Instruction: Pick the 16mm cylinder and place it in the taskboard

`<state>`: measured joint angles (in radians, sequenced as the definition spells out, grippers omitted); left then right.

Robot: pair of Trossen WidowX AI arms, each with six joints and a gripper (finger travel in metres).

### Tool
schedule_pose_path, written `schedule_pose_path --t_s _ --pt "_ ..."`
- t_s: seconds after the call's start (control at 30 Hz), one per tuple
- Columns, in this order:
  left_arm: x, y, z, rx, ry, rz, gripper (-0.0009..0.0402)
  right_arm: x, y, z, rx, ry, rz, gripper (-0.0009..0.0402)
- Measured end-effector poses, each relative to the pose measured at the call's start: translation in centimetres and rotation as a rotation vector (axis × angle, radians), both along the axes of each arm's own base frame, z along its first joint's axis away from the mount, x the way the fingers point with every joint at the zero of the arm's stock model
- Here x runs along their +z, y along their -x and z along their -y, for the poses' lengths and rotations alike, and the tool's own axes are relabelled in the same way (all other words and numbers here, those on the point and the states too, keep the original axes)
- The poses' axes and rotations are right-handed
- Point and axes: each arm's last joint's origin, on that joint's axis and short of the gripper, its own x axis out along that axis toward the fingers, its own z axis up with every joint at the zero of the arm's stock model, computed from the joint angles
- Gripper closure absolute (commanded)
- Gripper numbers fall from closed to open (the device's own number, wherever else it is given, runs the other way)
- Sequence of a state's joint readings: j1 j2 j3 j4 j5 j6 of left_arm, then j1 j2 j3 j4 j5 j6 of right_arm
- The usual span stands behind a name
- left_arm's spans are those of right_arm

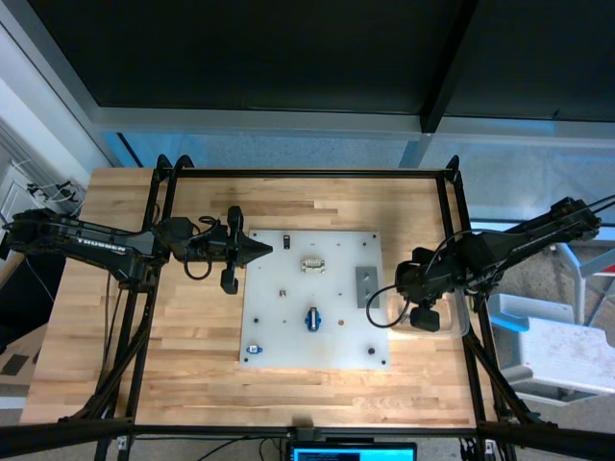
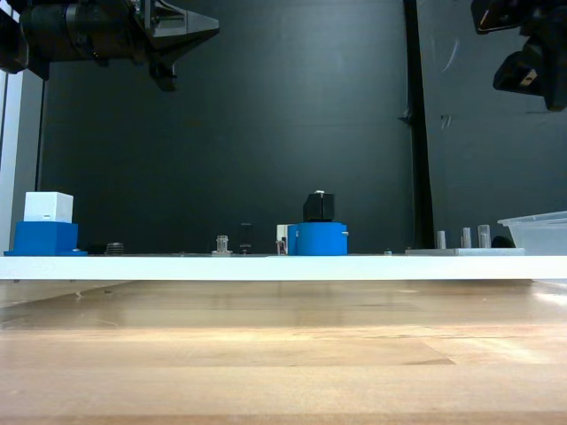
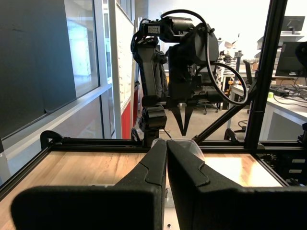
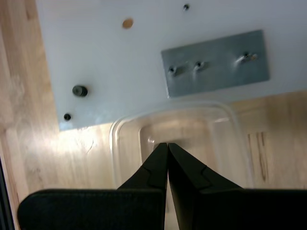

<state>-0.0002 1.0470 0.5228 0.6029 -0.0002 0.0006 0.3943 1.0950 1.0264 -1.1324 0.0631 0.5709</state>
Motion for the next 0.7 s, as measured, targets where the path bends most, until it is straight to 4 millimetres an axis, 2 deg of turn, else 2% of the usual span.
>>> schedule_pose_path --t_s 0.23,0.7 --pt "0.0 0.0 0.0 0.000 0.000 0.000 0.0393 -1.0 -0.2 -0.8 0.041 0.031 -0.097 0.0393" --pt "0.0 0.0 0.0 0.000 0.000 -0.001 0.0393 -2.5 -0.7 -2.1 0.096 0.085 -0.184 0.0393"
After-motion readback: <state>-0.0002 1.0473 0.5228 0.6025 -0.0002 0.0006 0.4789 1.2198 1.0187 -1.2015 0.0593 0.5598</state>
